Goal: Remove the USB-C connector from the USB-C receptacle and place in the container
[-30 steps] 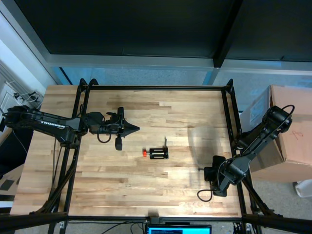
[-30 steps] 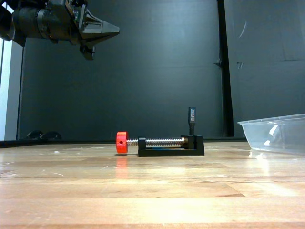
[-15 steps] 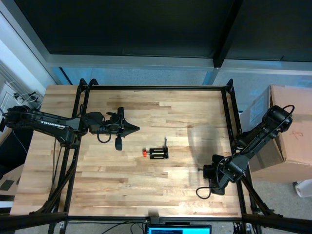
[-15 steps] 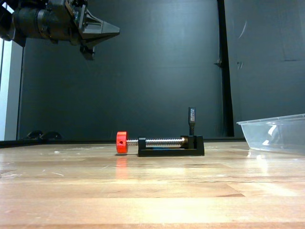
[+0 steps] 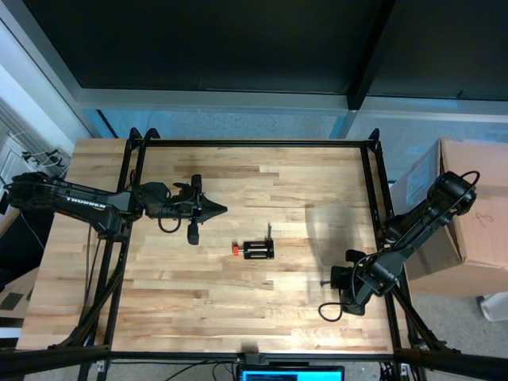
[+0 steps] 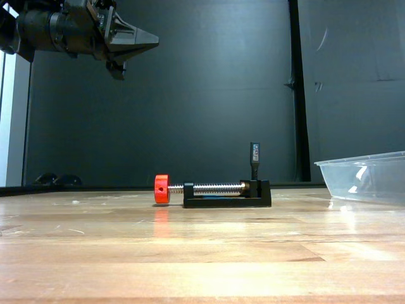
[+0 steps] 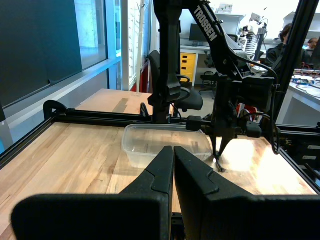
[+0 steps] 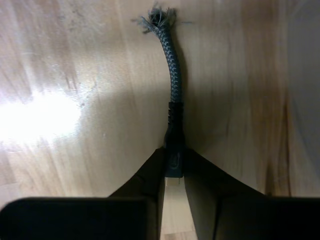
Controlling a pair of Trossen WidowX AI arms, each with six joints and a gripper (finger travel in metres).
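Being pinched by the right gripper (image 8: 174, 162) at 4 o'clock, the USB-C connector (image 8: 174, 145) should be carried over the container (image 6: 370, 180) at 3 o'clock, with the left gripper (image 7: 173, 155) closed empty at 10 o'clock.

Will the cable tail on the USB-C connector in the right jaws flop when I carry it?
Probably little: the tail is a short braided stub, only gently curved, so likely fairly stiff. The USB-C connector looks light, pinched in the right gripper low over the table near the container. Its frayed end may snag. The left gripper hangs shut, high at left.
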